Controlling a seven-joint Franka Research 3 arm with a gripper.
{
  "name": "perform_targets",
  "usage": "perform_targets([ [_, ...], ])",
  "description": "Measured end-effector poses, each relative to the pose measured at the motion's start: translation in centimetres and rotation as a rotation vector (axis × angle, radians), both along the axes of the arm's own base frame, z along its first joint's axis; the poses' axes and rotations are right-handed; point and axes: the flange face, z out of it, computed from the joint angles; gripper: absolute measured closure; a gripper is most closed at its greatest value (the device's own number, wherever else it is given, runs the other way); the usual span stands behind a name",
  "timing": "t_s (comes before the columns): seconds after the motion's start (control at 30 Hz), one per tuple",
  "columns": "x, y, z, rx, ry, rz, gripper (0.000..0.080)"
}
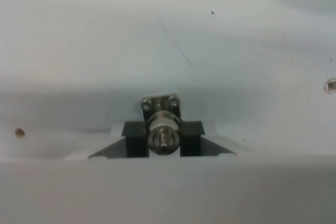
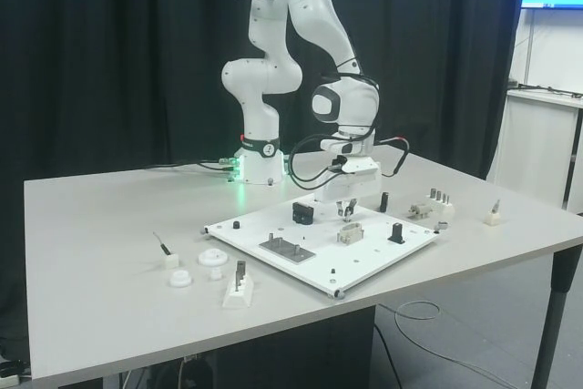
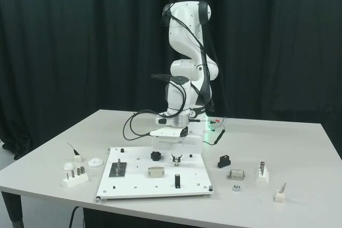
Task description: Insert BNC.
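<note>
- At the far left of the grey table [image 3: 48, 164], a white block with upright pegs [image 3: 75, 178] and a white toothed wheel [image 3: 95, 162] lie well apart from the work. The move needs nothing from them.
- On the left part of the flat white square board [image 3: 139, 188] sits a black flat plate with a short post [image 3: 116, 168]. It is clear of the arm's path, so no detour seems needed.
- Near the board's middle, the white arm's two-fingered gripper [image 3: 176, 159] points straight down, close over the board.
- From the wrist, the gripper [image 1: 164, 139] is clamped narrow on the grey metal cylindrical BNC connector [image 1: 163, 129]. One black finger [image 1: 135, 139] presses each side of it.
- A small metal flange with two screws [image 1: 160, 103] shows just beyond the BNC connector. I cannot tell whether it is part of the held piece or of the socket.
- To do the step well, I would centre the barrel over its socket and hold it upright. I would then descend slowly with a firm grip, since a tilt would likely jam the rim. BNC fittings usually need a small twist to lock.
- Just near of the gripper, a grey metal block [image 3: 155, 172] and a black upright post [image 3: 177, 180] stand on the board. The fingers should come down without brushing them.
- On the table to the right, a black bracket [image 3: 224, 160] and a white pin holder [image 3: 262, 174] lie off the board, out of the way.
</note>
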Motion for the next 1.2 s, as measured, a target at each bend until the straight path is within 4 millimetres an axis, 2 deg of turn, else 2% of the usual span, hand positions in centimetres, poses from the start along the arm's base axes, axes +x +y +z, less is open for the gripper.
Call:
perform_targets([
  [1.2,-0.09,-0.15,0.01,-0.002,0.018,0.272,0.0678],
])
